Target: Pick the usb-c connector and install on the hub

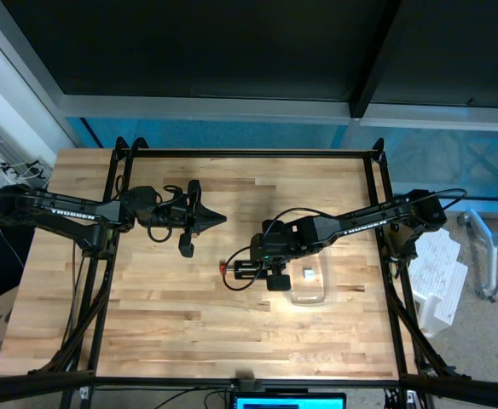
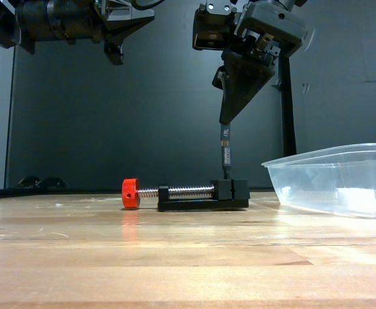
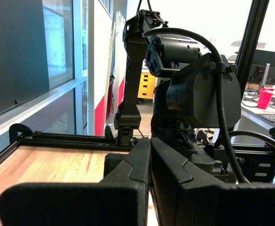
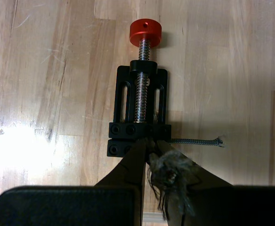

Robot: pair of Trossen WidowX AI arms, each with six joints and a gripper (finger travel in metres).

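Near the middle of the low view, the right hand (image 2: 225, 123) hangs point-down over a small black vise (image 2: 204, 194) that lies on the wooden table (image 2: 175, 257). Its fingers are pinched on the usb-c connector (image 2: 226, 154), which stands upright between the fingertips and the vise. The connector's lower end reaches the top of the vise's right-hand block. Whether it is seated in the hub cannot be told, and the hub itself cannot be made out. The vise's red knob (image 2: 130, 193) points toward the left of the frame. Seen from the right wrist, a short braided cord (image 4: 196, 141) sticks out sideways from the vise's clamping end. At the right of the low view, near the vise, sits a clear plastic tub (image 2: 329, 168). Left of center in the high view, the left hand (image 1: 217, 219) hovers above the table, well apart from the vise, its fingers (image 3: 128, 172) pressed together.
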